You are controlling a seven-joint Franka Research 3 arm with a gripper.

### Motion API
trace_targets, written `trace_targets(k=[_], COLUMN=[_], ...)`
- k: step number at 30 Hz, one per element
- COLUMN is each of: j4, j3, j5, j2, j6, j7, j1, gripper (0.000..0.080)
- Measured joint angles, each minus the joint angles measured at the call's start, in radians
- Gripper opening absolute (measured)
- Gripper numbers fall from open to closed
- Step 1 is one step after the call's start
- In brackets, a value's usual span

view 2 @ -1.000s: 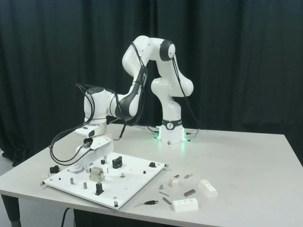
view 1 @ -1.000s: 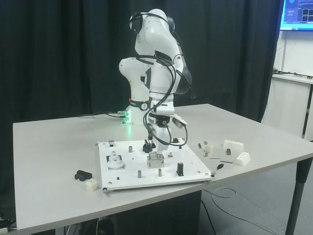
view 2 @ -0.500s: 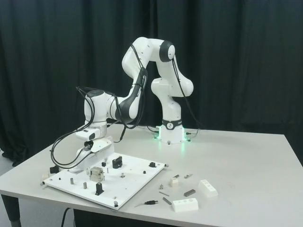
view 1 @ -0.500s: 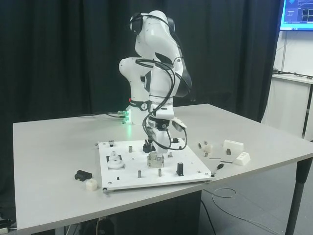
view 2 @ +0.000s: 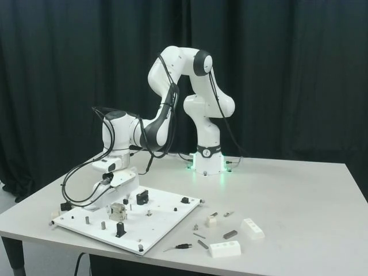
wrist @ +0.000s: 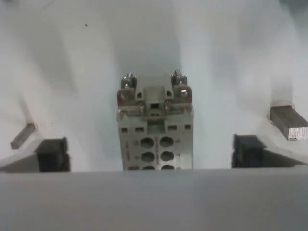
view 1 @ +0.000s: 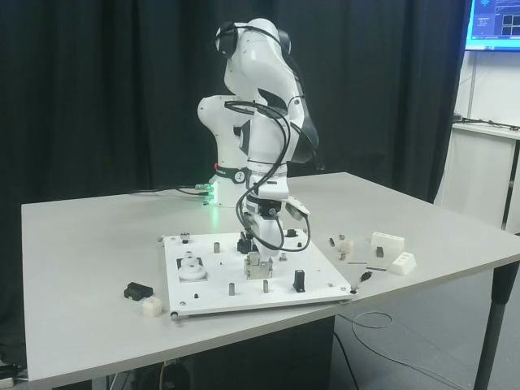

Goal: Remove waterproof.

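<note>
Basically we're w/ gripper [view 1: 260,250] over waterproof connector [wrist: 155,126]; grip unconfirmed, connector not yet pulled off white board [view 1: 213,286].

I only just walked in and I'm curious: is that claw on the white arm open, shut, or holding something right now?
Gripper: open, holding nothing; its black fingers stand on either side of the grey connector block on the white board.

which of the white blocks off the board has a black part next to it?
The small white block by the white board's front-left corner in the first room view: a black part lies beside it. The two white blocks beyond the board's other side have none.
</note>
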Motion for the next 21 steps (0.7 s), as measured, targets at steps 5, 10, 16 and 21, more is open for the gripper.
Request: trace_targets(k=[5, 10, 16, 21], j4=[0.0, 0.0, 0.0, 0.001], j3=[0.0, 0.0, 0.0, 0.0], j5=[0.003, 0.005, 0.011, 0.013], j2=[0.002, 0.006, 0.008, 0.008], j6=[0.001, 0.008, 0.02, 0.019], j7=[0.0, -0.001, -0.019, -0.021], j1=[0.0, 0.0, -0.001, -0.001], gripper=[0.0689, 0.0524, 0.0365, 0.0365])
